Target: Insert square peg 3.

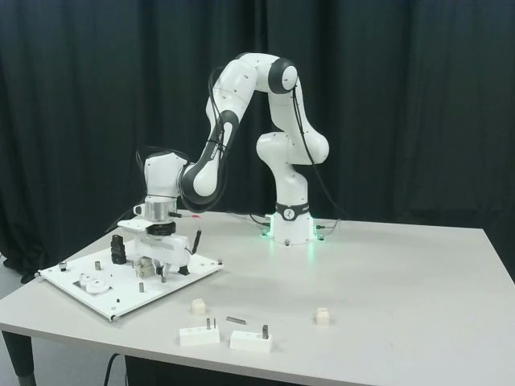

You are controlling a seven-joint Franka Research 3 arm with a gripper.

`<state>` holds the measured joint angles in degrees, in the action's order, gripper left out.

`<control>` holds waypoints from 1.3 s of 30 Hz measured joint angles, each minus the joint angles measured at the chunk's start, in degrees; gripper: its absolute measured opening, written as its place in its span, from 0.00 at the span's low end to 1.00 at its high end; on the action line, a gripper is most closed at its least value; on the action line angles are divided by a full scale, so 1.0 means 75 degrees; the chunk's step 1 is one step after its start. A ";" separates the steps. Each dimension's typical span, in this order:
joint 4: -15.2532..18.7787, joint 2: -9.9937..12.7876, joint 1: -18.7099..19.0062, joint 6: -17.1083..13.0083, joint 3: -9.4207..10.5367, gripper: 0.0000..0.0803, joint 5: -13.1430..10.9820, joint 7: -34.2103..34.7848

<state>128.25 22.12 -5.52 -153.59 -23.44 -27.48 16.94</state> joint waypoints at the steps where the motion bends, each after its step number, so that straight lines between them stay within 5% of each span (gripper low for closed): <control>1: 0.0000 0.0002 0.0000 -0.0004 0.0002 0.14 0.0000 -0.0081; 39: -0.0129 0.0125 -0.0003 -0.0137 0.0043 0.14 -0.0053 -0.0111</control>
